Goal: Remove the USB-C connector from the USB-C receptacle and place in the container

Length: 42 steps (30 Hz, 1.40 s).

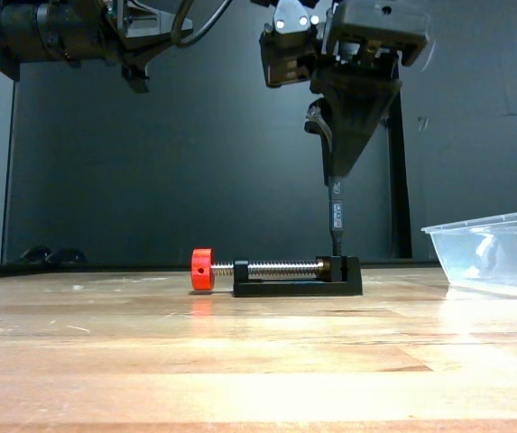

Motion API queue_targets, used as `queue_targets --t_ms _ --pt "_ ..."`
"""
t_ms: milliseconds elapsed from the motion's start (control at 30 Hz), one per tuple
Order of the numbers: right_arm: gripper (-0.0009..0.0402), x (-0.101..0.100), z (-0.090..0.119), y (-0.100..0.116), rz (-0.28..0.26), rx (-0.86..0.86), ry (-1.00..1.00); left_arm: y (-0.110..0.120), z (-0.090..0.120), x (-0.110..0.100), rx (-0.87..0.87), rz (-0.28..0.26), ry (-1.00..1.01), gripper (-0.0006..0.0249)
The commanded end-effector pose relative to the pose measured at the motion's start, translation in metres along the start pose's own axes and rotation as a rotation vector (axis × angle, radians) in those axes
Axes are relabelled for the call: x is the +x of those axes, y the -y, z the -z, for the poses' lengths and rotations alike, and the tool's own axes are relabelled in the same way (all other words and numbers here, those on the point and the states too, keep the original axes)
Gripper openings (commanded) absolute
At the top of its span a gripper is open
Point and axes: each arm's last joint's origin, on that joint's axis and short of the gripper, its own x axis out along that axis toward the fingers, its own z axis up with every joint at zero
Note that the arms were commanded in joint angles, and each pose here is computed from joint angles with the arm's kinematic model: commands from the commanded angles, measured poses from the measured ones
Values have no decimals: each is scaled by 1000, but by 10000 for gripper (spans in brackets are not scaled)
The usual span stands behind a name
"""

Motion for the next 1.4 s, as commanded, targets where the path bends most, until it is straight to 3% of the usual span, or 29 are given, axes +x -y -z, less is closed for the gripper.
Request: queue_targets --t_ms 33,333,600,1067,1400 --pt "164 2 0 0 0 -2 3 0 0 0 0 0 0 0" --pt "97 2 -1 1 8 -4 6 0 0 0 0 0 0 0" --pt "-3 2 0 0 9 -7 5 0 0 0 0 0 0 0" --pt "-1 -2 0 0 12 -8 12 0 0 0 0 0 0 0" --pt "0 -26 -2 1 6 -9 44 0 0 0 0 0 0 0"
